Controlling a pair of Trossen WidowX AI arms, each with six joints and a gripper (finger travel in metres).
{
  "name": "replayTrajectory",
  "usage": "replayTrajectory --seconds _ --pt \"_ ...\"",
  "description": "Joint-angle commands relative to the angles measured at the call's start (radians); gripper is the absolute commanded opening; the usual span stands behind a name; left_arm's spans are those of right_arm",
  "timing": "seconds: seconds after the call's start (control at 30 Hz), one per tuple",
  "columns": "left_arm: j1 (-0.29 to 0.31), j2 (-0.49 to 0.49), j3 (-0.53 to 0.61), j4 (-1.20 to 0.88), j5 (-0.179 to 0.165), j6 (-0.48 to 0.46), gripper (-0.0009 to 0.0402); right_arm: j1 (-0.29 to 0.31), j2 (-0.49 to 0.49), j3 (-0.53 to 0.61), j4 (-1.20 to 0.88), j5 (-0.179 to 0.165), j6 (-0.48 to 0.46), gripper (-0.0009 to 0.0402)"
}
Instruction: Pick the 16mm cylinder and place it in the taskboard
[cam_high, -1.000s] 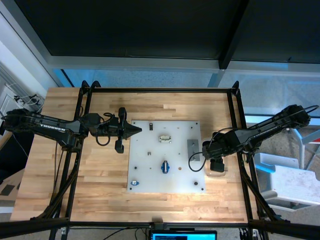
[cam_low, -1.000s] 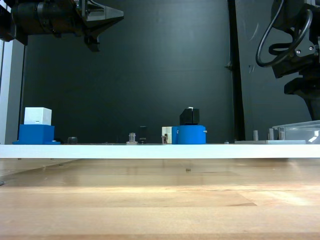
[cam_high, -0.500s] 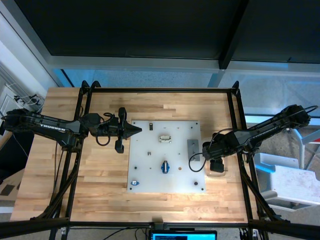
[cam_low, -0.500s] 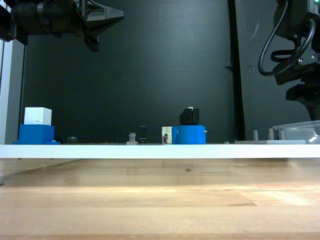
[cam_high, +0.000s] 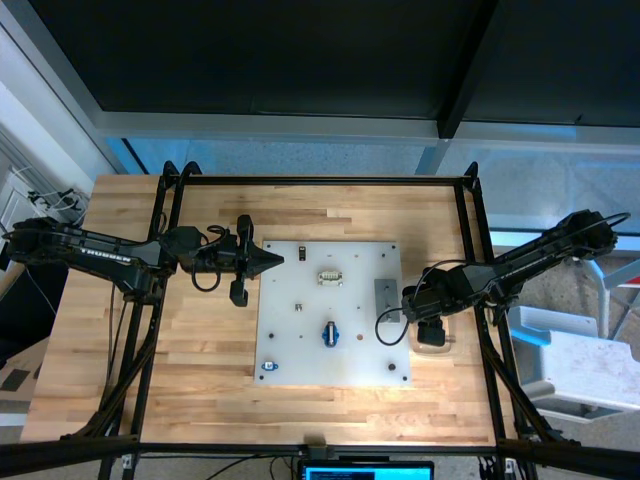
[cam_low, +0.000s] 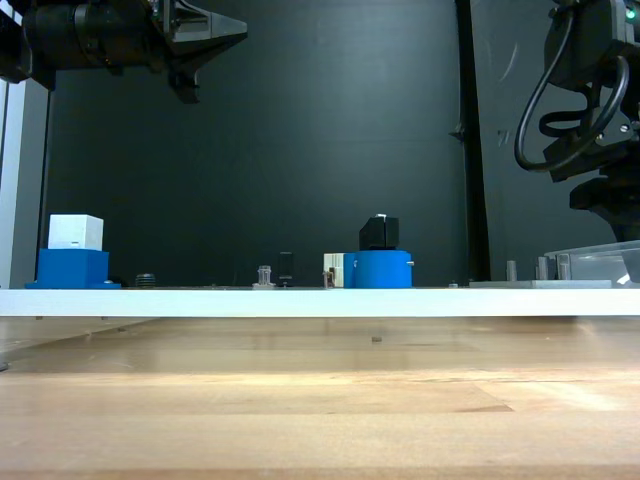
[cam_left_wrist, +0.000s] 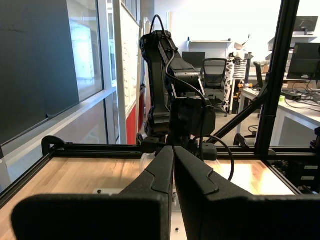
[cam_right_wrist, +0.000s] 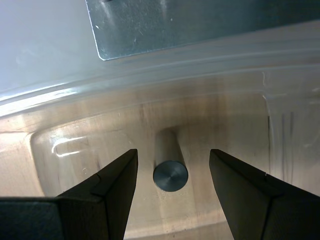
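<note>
Both arms (cam_high: 540, 248) are made of matt black links, white lettering (cam_high: 100, 254) is borne by the left one, and looped black cables (cam_high: 205, 280) are hung behind the wedge-fingered left tool (cam_high: 276, 259), left of the taskboard (cam_high: 300, 350), and right tool (cam_high: 430, 335), right of it.

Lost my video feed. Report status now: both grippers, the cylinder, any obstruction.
Left gripper shut, parked high over the left edge of taskboard. Right gripper open at clear tray, straddling 16mm cylinder, no contact. Nothing blocking.

White lettering on the left arm (cam_high: 95, 252) seems to read TROSSEN.
</note>
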Motion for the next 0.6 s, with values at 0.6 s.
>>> replayTrajectory --seconds 0.6 --pt "0.0 0.0 0.0 0.0 0.0 0.0 0.0 0.0 0.0 -0.006 0.016 -0.002 0.002 0.015"
